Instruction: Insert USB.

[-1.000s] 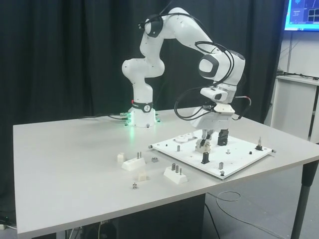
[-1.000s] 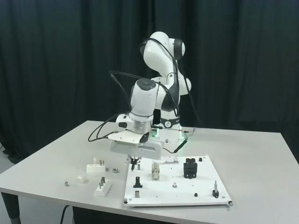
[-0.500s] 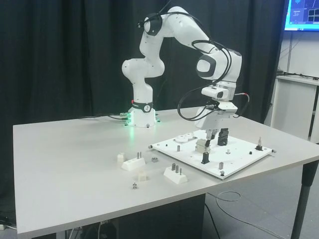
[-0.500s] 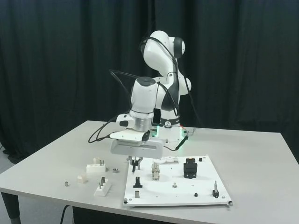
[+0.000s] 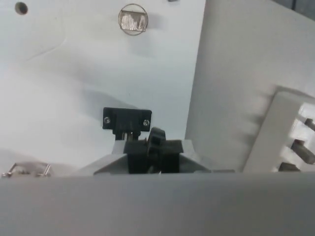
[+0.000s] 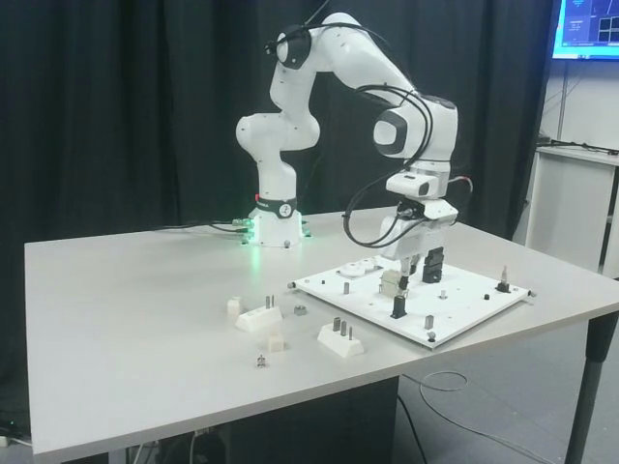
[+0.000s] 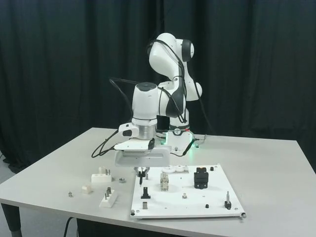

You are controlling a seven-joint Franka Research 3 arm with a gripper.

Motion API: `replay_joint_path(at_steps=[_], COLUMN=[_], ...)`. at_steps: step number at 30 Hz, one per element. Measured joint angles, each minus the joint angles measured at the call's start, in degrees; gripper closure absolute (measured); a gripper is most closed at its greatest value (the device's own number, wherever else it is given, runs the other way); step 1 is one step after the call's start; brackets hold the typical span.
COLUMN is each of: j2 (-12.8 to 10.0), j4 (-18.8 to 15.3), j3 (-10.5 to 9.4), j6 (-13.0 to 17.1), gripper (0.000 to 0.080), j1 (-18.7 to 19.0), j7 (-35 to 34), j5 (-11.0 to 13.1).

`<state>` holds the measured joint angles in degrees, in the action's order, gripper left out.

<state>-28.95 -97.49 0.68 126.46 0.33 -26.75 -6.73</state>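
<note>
- A grey table (image 6: 126,300) stands before a black curtain (image 7: 59,64); the white Franka arm (image 6: 290,126) is bolted at the table's far side, with green light at its base (image 6: 253,232).
- A white task board (image 7: 187,205) lies flat on the table, lower centre-right in the second room view and right of centre in the first room view.
- The gripper (image 7: 142,174) hangs over the board's left edge in the second room view, fingertips pointing down and above the board surface.
- In the wrist view the gripper (image 5: 153,156) has its fingers drawn narrow around a small black piece (image 5: 156,140), probably the USB plug, though it is too small to name with certainty.
- Just beyond that piece in the wrist view sits a black socket block (image 5: 126,119) with two screws, mounted on the board; plug and socket look close but apart.
- In the second room view a small black upright fixture (image 7: 145,192) stands on the board just below the gripper; whether it is the same socket I cannot tell.
- Also on the board: a grey metal block (image 7: 164,183) at centre, a larger black block (image 7: 200,178) right of it, and a black peg (image 7: 227,202) near the lower right corner.
- Off the board, left of it in the second room view, three small white holders (image 7: 101,177) sit on the bare table, two of them carrying upright pins.
- A round metal insert (image 5: 133,19) shows at the upper centre of the wrist view.
</note>
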Motion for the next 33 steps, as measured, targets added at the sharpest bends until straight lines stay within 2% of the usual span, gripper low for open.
replay_joint_path(at_steps=[15,33], j2=[0.0,0.0], j4=[0.0,-0.3], j3=[0.02,0.21], j6=[0.0,0.1], gripper=[0.0751,0.0751], j1=[-1.2,-1.4], j7=[8.3,8.8], j5=[4.3,8.7])
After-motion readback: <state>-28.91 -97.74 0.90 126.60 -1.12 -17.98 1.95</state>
